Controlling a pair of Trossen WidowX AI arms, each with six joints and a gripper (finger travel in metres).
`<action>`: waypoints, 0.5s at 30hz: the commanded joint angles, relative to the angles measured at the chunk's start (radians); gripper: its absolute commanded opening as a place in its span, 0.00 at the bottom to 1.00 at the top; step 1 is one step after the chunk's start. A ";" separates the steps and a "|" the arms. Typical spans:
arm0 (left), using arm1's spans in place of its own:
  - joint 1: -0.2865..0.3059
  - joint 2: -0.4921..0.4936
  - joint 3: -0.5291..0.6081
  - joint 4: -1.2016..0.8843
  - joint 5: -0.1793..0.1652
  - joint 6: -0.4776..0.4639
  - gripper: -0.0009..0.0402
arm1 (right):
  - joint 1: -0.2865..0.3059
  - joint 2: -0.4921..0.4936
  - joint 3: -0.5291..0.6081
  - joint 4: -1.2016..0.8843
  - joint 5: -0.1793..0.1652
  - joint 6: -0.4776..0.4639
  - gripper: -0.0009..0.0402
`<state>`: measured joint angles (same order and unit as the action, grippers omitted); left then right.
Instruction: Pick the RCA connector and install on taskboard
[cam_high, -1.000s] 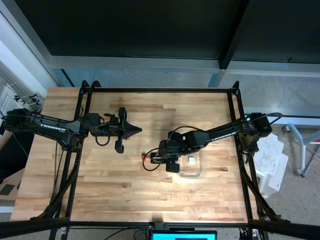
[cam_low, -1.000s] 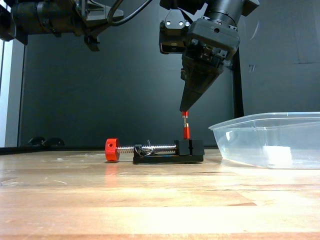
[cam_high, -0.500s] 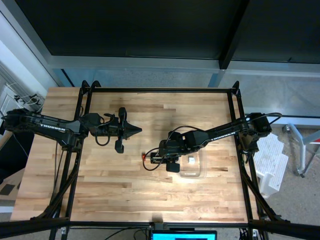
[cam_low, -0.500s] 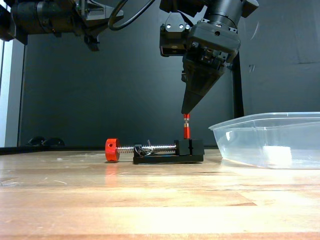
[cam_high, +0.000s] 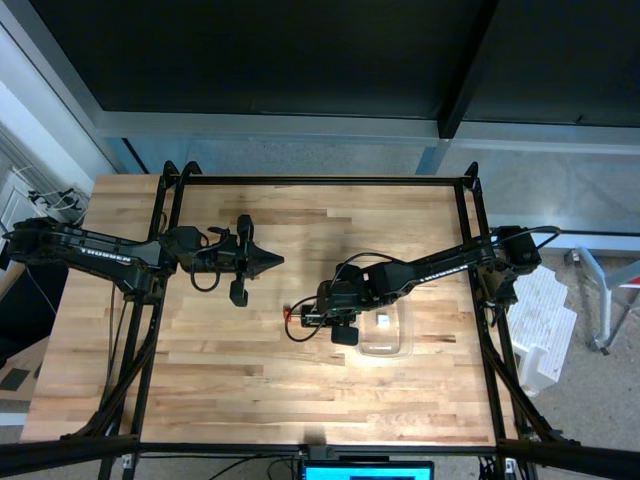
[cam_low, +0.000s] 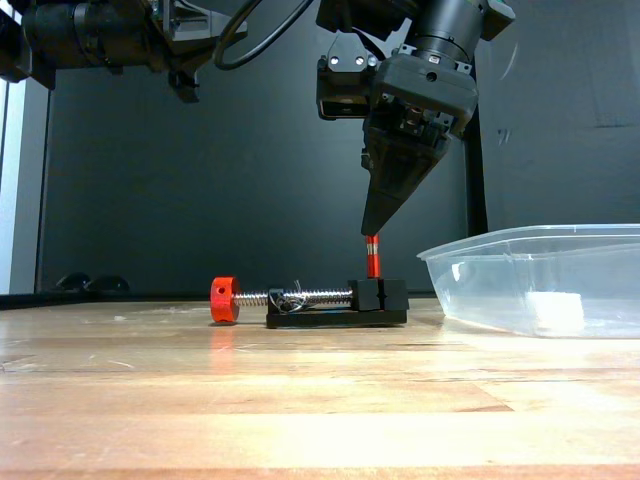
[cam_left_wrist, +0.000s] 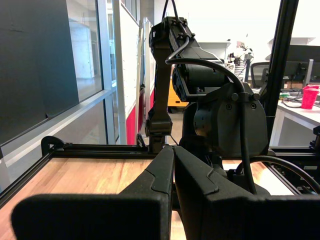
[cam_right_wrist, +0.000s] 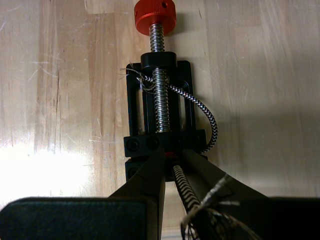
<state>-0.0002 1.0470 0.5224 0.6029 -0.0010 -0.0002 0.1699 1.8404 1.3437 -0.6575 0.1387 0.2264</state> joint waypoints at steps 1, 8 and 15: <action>0.000 0.000 0.000 0.000 0.000 0.000 0.02 | 0.000 0.002 -0.015 0.012 0.002 0.000 0.02; 0.000 0.000 0.000 0.000 0.000 0.000 0.02 | -0.002 0.002 -0.043 0.039 0.002 0.000 0.02; 0.000 0.000 0.000 0.000 0.000 0.000 0.02 | -0.002 0.000 -0.045 0.040 0.002 0.000 0.02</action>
<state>-0.0002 1.0470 0.5228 0.6025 -0.0010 -0.0002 0.1680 1.8389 1.3014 -0.6109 0.1390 0.2264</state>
